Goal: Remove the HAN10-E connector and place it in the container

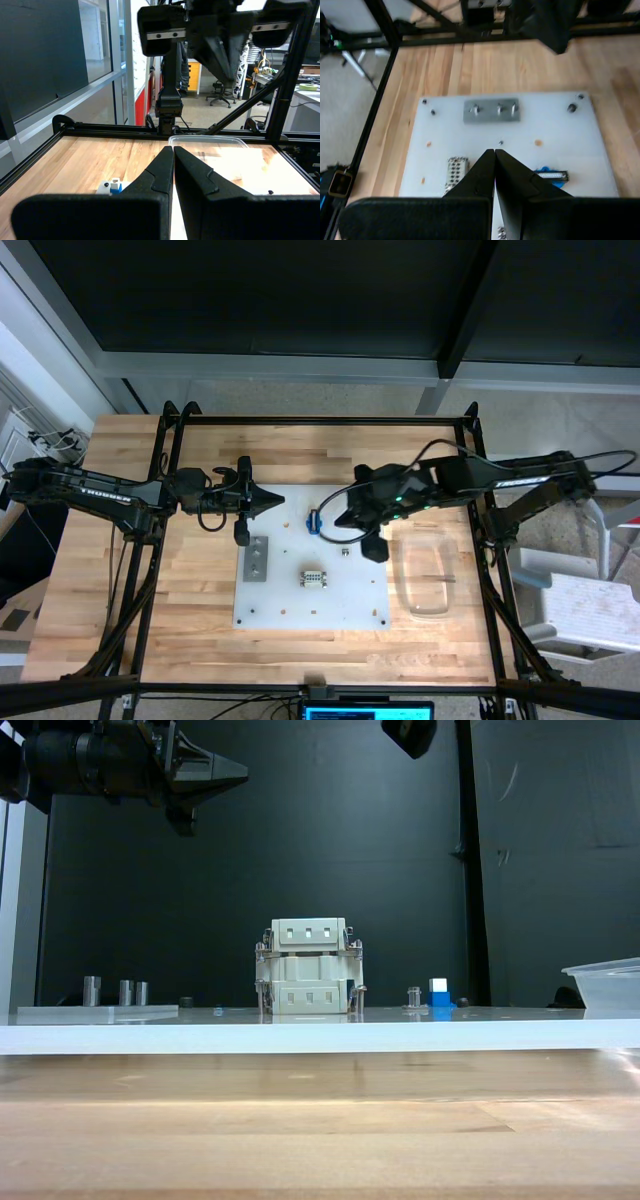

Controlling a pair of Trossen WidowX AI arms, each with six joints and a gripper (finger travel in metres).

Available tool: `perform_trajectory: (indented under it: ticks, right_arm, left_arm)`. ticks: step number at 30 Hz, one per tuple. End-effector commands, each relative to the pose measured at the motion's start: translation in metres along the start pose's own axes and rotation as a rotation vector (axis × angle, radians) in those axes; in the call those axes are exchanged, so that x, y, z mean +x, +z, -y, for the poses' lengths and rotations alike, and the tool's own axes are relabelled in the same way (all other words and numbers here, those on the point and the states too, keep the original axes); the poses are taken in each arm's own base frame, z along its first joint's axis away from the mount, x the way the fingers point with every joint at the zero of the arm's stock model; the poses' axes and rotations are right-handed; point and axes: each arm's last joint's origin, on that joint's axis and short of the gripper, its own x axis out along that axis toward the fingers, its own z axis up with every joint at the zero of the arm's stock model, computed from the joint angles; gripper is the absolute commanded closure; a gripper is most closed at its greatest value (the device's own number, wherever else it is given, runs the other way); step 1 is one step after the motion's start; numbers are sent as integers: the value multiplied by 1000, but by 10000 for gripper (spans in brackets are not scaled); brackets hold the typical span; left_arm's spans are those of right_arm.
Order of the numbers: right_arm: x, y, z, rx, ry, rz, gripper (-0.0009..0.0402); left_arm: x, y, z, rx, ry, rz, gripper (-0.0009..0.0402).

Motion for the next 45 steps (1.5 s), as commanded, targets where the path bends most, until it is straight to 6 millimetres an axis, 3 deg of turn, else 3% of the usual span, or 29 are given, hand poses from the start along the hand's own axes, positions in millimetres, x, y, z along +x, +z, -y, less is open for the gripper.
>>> perform_trajectory:
  ticks: [1, 16, 39, 45]
  right_arm:
    - [12, 9, -4, 1, -5, -65, 393]
    - [66, 24, -17, 51, -33, -280, 393]
    - [129, -4, -38, 46, -46, -464, 392]
    - [142, 0, -45, 47, -56, -517, 358]
  left_arm:
    - [0, 0, 0, 0, 0, 0, 393]
    - [0, 0, 0, 0, 0, 0, 393]
    - [0, 0, 0, 0, 0, 0, 393]
    - [0, 0, 0, 0, 0, 0, 393]
